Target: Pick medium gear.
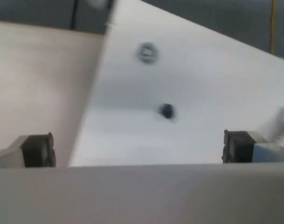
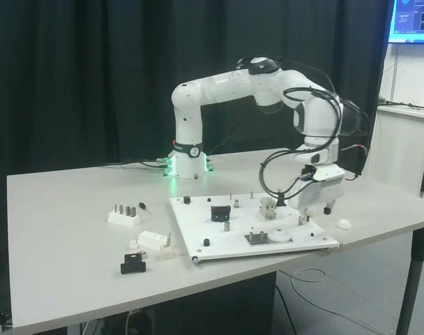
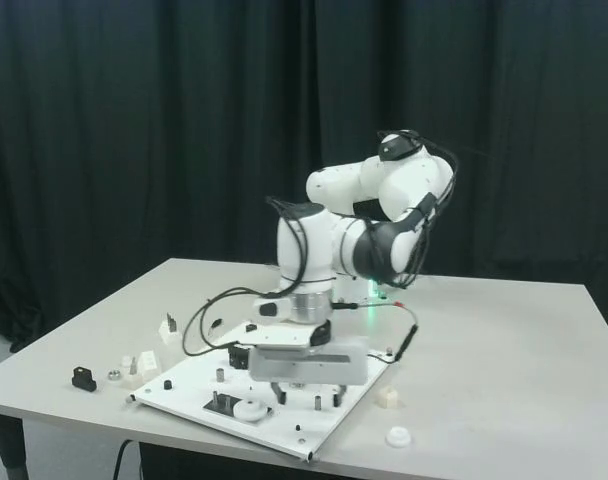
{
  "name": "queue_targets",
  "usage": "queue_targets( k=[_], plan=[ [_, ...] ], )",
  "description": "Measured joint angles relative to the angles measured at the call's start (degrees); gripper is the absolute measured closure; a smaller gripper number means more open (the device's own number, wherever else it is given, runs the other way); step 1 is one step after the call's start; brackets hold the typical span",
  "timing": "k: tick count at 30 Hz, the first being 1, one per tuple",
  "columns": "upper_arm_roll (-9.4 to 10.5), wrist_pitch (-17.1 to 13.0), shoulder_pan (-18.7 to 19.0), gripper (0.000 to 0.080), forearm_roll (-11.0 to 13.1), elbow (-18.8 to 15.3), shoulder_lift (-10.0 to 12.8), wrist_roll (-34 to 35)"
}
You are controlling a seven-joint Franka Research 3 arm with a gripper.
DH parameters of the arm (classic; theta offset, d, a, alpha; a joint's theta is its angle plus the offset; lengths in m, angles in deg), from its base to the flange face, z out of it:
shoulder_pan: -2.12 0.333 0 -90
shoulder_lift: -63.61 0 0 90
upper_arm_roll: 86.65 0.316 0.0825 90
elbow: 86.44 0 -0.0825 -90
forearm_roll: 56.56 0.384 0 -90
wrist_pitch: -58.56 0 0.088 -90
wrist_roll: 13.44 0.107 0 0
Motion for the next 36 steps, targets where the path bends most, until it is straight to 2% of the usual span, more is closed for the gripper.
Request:
queue_targets(
  k=[15, 26, 36],
  plan=[
    [2.99, -0.8, 4.2, 0.0003, -0.5, 2.7, 0.0, 10.6],
    [5.19, -2.3, 7.3, 0.0003, -2.8, 2.7, 0.0, 16.2],
    [7.48, -4.0, 8.6, 0.0003, -4.8, 2.6, 0.0, 19.3]
  ],
)
